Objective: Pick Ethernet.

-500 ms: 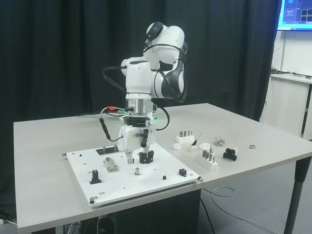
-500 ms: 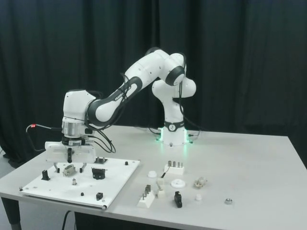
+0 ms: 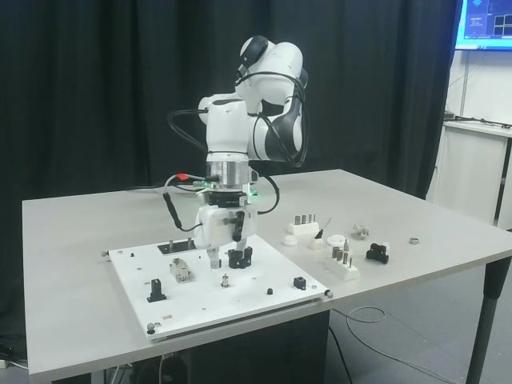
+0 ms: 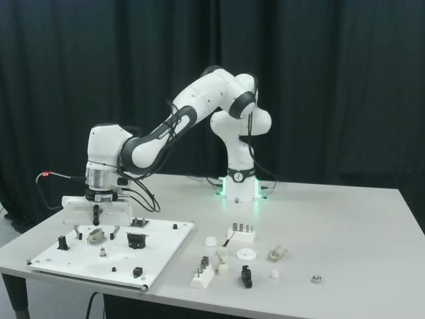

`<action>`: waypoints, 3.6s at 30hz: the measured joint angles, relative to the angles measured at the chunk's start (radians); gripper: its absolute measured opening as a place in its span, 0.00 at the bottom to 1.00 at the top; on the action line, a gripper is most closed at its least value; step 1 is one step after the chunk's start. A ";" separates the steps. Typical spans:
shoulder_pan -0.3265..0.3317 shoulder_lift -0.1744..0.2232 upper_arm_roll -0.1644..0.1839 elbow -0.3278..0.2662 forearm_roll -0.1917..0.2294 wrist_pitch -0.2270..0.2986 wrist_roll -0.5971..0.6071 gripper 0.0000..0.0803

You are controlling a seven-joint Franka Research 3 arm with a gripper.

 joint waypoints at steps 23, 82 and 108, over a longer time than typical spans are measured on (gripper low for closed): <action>0.001 0.000 -0.011 0.032 0.001 0.001 0.000 1.00; 0.127 -0.016 -0.110 0.083 -0.009 -0.178 0.001 1.00; 0.202 -0.017 -0.044 0.158 -0.184 -0.332 -0.171 1.00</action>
